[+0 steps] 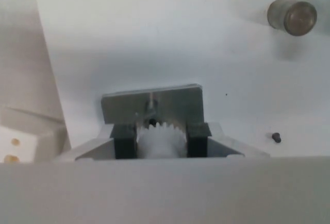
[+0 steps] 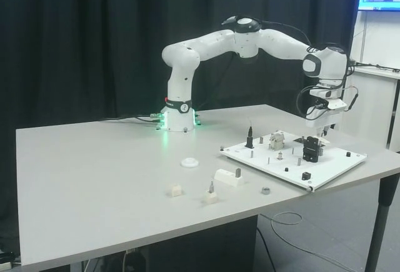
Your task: Insert small gear.
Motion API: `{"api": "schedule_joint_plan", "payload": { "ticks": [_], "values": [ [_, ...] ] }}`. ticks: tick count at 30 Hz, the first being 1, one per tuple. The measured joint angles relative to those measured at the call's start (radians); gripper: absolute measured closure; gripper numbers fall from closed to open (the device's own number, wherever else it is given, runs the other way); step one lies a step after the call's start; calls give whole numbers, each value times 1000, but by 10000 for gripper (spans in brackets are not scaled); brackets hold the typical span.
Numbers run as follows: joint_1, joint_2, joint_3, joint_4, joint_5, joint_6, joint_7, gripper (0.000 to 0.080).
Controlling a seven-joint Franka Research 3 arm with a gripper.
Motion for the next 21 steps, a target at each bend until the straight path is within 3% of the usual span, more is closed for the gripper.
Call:
{"api": "schedule_joint_plan", "payload": {
  "ticks": [21],
  "values": [
    [-24, 0, 49, 18, 0, 31, 2, 603]
  ]
}}
